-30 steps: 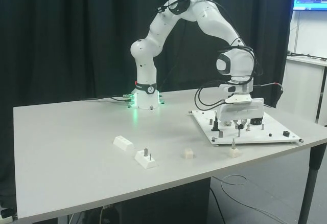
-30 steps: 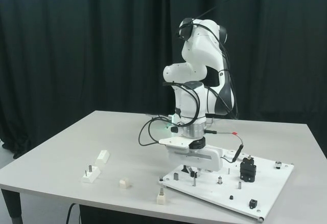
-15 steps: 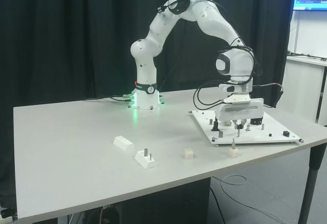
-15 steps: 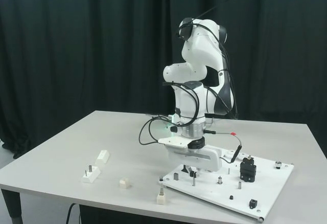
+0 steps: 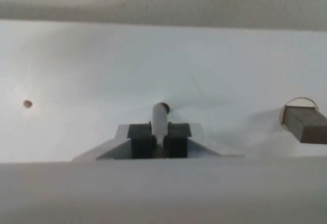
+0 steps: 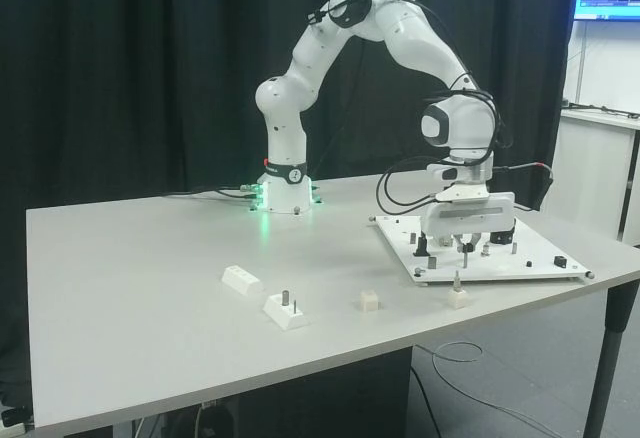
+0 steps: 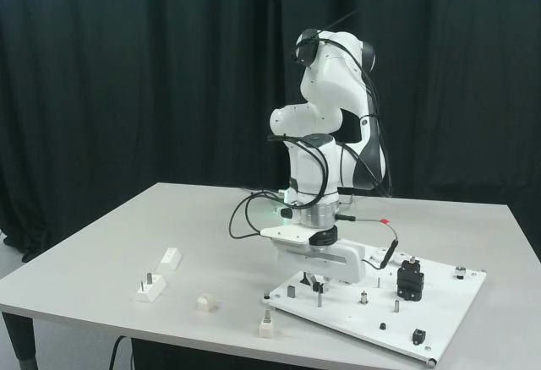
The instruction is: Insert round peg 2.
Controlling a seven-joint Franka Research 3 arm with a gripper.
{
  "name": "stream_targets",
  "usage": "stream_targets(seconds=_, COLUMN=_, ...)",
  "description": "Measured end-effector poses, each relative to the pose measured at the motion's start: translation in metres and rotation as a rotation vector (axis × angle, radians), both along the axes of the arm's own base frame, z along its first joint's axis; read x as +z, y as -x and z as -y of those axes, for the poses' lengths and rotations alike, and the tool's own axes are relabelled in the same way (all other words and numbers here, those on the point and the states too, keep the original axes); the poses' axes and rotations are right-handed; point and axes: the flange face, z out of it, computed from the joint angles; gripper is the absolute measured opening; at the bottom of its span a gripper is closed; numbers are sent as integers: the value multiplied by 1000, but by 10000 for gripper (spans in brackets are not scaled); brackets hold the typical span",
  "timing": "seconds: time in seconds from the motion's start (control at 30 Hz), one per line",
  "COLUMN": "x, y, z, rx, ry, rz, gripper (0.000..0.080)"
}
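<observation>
A white board (image 6: 520, 264) with several holes and pegs lies on the grey table at the right. My gripper (image 6: 466, 241) hangs low over the board's near part, also seen as the gripper (image 7: 319, 284) in the second room view. In the wrist view the gripper (image 5: 159, 134) is shut on a thin grey round peg (image 5: 160, 119). Both black fingers (image 5: 140, 138) press its sides. The peg's lower tip meets the white board (image 5: 102, 70) at a small dark hole; I cannot tell how deep it sits.
On the board are a grey square block (image 5: 303, 124), a small hole (image 5: 27, 104), a black fixture (image 7: 410, 280) and several upright pegs. On the table stand white blocks (image 6: 241, 279), (image 6: 369, 300) and white bases holding pegs (image 6: 286, 311), (image 6: 458, 295).
The hand with the peg has risen slightly and drifted a little to the left in the first room view. Nothing else has moved.
</observation>
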Motion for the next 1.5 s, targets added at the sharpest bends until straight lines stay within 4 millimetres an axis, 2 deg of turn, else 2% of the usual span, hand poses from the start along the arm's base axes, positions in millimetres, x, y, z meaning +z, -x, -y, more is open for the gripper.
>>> stream_targets(seconds=1.33, x=-6, y=1, z=0, rx=1, ry=9, rz=21, gripper=61)
stream_targets(seconds=1.37, x=-6, y=1, z=0, rx=1, ry=9, rz=21, gripper=337)
stream_targets(seconds=1.5, x=-6, y=0, z=2, rx=-1, ry=9, rz=22, gripper=337)
